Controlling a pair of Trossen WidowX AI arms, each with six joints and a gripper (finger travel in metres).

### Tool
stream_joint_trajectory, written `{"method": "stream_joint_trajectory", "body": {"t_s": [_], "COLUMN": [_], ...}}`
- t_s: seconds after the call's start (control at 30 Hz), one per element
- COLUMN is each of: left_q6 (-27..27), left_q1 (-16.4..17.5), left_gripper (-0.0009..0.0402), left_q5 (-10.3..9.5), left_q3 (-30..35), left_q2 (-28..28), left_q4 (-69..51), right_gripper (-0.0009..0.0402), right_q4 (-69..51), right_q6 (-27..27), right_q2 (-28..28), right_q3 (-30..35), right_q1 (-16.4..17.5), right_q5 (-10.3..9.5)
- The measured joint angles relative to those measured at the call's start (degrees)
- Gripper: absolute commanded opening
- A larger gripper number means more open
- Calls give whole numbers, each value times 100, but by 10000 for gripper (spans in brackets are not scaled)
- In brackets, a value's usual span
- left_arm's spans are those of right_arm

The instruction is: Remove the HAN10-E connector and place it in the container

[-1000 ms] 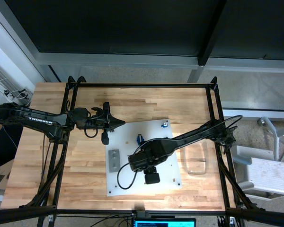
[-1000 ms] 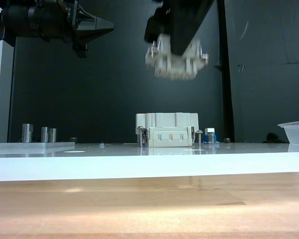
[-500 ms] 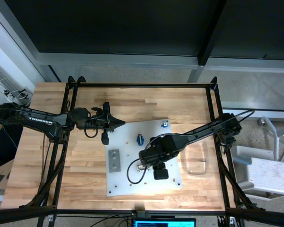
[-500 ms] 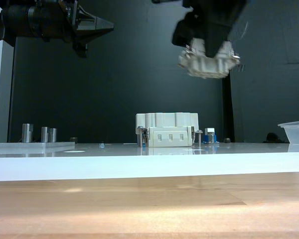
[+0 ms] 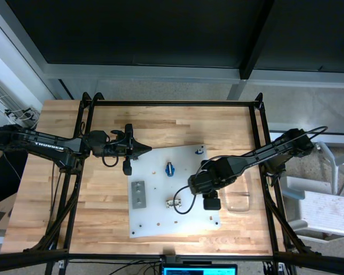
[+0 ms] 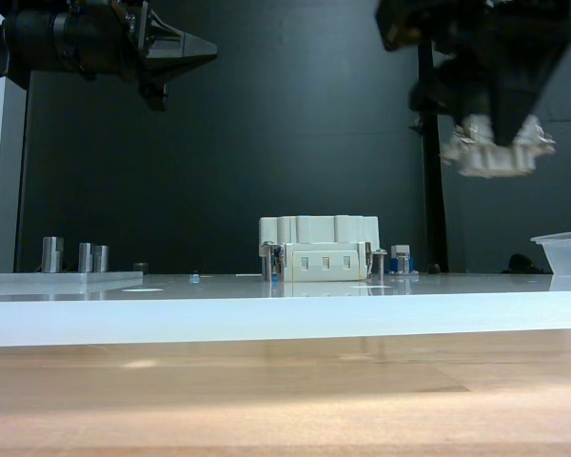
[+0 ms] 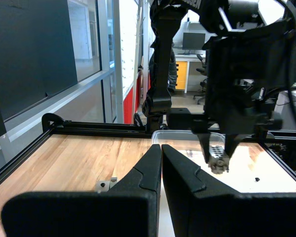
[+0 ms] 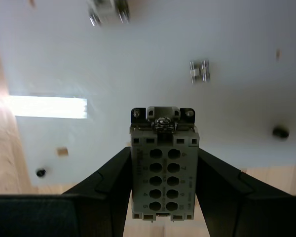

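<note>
Pale wooden worktop [image 5: 103, 229] is bearing a white board [image 5: 149, 220]. Judging by the grip, the carrying step is underway: the right tool [image 5: 211, 201] is clamping the HAN10-E connector [image 8: 164, 163] aloft, right of centre from above, just beside the container [image 5: 238, 210]. Next is calling for a short move over it, then release. At upper left the left tool [image 5: 142, 149] is hovering, fingers together. From above, the connector is hiding beneath its tool.

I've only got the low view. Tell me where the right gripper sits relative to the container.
Observer: In the high view, the right gripper is above the white board's right edge, short of the container.
Operator: Confirm the grip.
Observer: Right wrist view: its fingers clamp both long sides of the HAN10-E connector, pin holes facing the camera.
Operator: Now the left gripper.
Observer: It's shut, parked by the board's far left corner.
</note>
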Motion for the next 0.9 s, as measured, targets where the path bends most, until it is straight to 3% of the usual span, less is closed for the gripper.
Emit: {"method": "stream_joint_trajectory", "body": {"t_s": [0.9], "left_q6": [0], "left_q1": [0], "left_gripper": [0], "left_q5": [0], "left_q3": [0], "left_q2": [0], "left_q4": [2], "right_gripper": [29], "right_q4": [391], "right_q6": [997], "right_q2": [-2190], "right_q3": [-2677], "right_q1": [37], "right_q5": [0]}}
